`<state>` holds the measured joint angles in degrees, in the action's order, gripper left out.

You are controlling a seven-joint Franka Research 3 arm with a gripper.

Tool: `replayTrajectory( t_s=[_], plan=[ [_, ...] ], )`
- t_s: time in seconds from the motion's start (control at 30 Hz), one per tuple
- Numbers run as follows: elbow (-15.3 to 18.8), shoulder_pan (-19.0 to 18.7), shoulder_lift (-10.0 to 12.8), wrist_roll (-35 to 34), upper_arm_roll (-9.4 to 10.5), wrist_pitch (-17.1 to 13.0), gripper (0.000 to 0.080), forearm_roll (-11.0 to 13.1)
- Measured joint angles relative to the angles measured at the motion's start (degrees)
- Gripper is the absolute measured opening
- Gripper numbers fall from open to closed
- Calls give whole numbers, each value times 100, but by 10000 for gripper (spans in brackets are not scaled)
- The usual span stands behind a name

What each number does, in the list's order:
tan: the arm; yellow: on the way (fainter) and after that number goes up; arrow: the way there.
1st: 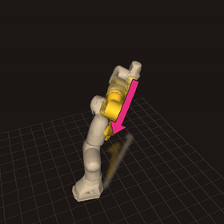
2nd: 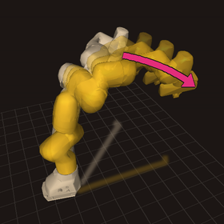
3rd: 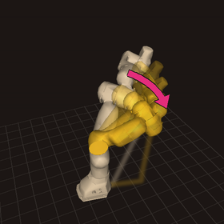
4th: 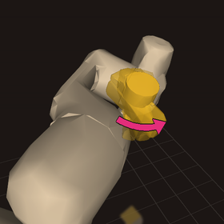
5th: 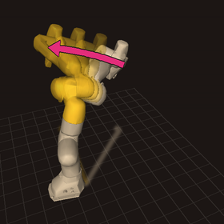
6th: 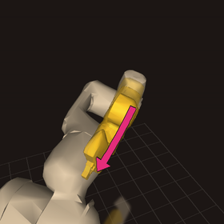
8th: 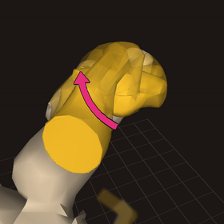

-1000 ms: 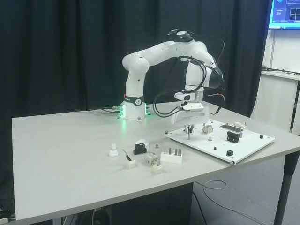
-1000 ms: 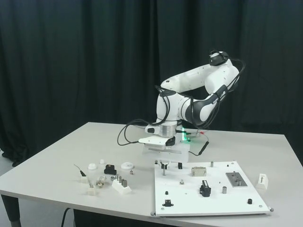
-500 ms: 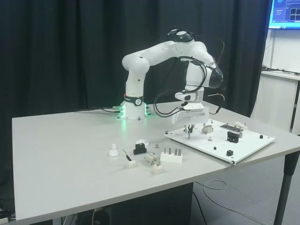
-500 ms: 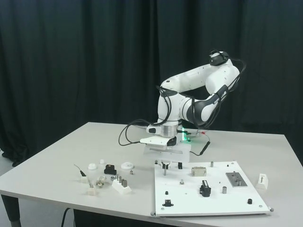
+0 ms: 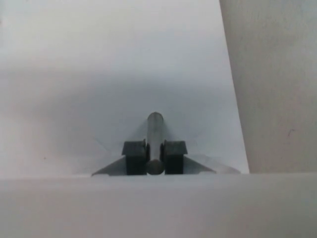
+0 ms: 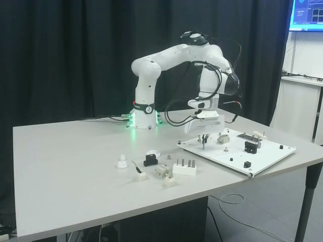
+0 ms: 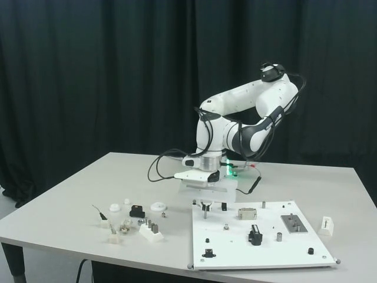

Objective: Insert round peg 2.

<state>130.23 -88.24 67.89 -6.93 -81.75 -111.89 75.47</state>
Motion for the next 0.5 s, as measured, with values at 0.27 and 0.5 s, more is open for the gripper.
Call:
replayTrajectory(
  t_s=[0.27,0.5],
  plan=[
    [-17,-2,0,-7,-19,-41,284,53],
    [-36,-2,0,-17,-48,-43,595,53]
  ],
)
